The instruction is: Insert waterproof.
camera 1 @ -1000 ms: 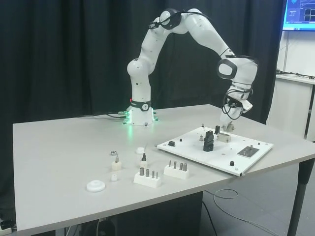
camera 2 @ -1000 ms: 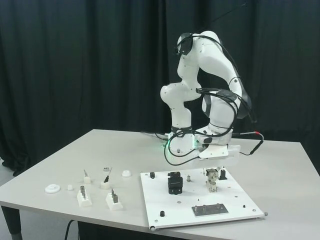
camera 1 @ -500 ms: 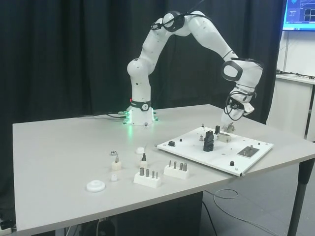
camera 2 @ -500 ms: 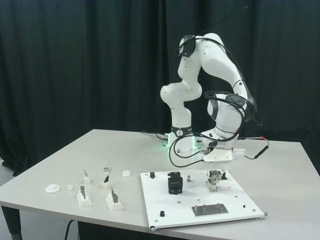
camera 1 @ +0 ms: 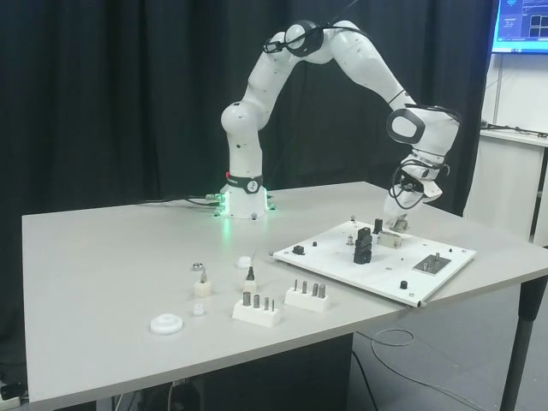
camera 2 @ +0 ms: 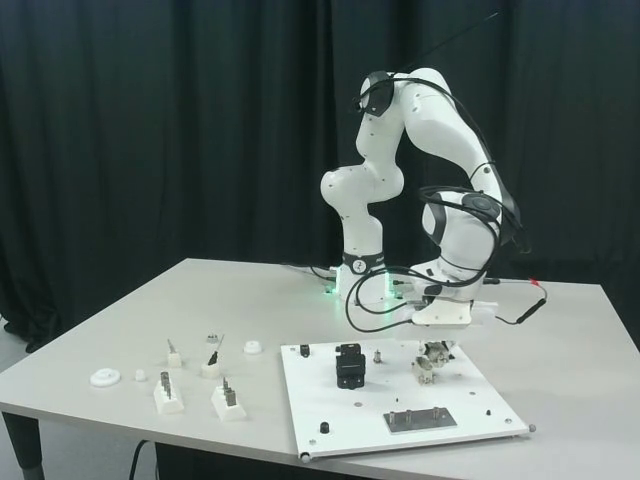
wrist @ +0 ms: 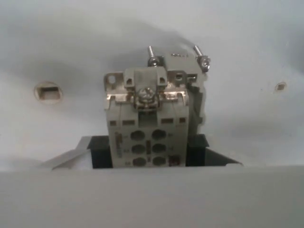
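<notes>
Wrist view first: the waterproof connector (wrist: 154, 126) fills the middle, a blocky grey part with two rows of round sockets and two screws on top, sitting on the white board (wrist: 247, 57). A pale band hides everything nearest the camera, and neither fingertip shows.

Over to the first room view: the gripper (camera 1: 396, 221) hangs just above the connector at the board's far right; whether anything is held cannot be told. A black block (camera 1: 363, 244) stands just left of it, and small white fixtures (camera 1: 257, 308) sit on the grey table (camera 1: 103, 257), too small to make out.

Second room view: the arm's wrist covers the gripper (camera 2: 432, 352), and the connector beneath is half hidden.
</notes>
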You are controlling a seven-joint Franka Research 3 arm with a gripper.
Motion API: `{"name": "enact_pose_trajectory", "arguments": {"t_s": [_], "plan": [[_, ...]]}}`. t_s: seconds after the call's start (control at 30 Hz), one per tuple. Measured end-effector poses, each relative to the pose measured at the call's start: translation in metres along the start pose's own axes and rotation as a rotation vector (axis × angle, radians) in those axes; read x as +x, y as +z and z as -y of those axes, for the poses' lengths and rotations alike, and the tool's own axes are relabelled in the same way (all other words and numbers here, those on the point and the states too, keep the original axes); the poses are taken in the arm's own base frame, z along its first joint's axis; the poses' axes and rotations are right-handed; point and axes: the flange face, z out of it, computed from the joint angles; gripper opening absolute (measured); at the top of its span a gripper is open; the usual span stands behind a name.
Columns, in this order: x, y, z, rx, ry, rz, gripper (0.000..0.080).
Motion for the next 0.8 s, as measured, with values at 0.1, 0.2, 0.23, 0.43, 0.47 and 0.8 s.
{"name": "enact_pose_trajectory", "arguments": {"t_s": [0.1,0.2,0.23,0.43,0.47,0.8], "plan": [[0.0,0.0,0.0,-0.001,0.009,-0.002,0.0313],[0.0,0.0,0.0,-0.003,0.017,-0.004,0.0313],[0.0,0.0,0.0,-0.004,0.019,-0.004,0.0313],[0.003,0.002,-0.004,-0.011,0.021,-0.006,0.0313],[0.003,0.003,-0.004,-0.012,0.021,-0.006,0.0313],[0.005,0.007,-0.01,-0.01,-0.004,-0.004,0.0313]]}}
